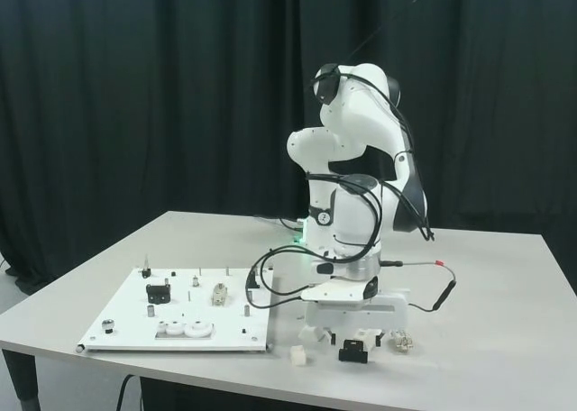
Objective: Remove round peg 3.
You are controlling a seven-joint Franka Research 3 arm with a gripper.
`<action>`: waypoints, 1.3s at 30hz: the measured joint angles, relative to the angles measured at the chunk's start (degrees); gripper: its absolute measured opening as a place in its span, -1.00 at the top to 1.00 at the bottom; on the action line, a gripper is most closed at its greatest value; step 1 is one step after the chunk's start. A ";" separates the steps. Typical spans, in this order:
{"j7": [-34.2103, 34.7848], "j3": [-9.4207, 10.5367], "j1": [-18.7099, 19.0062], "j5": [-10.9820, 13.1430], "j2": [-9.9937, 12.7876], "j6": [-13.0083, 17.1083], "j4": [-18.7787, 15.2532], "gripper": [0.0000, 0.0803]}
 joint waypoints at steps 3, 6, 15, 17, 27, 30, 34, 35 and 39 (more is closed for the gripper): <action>0.01 -0.11 -0.04 -0.13 -0.04 -1.67 1.04 -0.87; 0.39 -0.26 -0.06 -0.32 -0.13 -3.43 2.07 -0.87; 1.39 -0.78 -0.06 -0.82 -0.30 -7.96 4.95 -0.99; 1.44 -0.94 -0.06 -0.86 -0.30 -8.72 5.47 -0.99; 1.65 -1.52 -0.06 -1.52 -0.35 -11.43 7.27 -0.99; 1.65 -1.63 -0.06 -1.57 -0.37 -11.71 7.51 -0.99; 1.65 -1.71 -0.07 -1.69 -0.39 -12.09 7.74 -0.99; 1.65 -1.72 -0.08 -1.74 -0.39 -12.21 7.81 -0.99; 1.65 -1.72 -0.13 -1.87 -0.39 -12.52 8.06 -0.99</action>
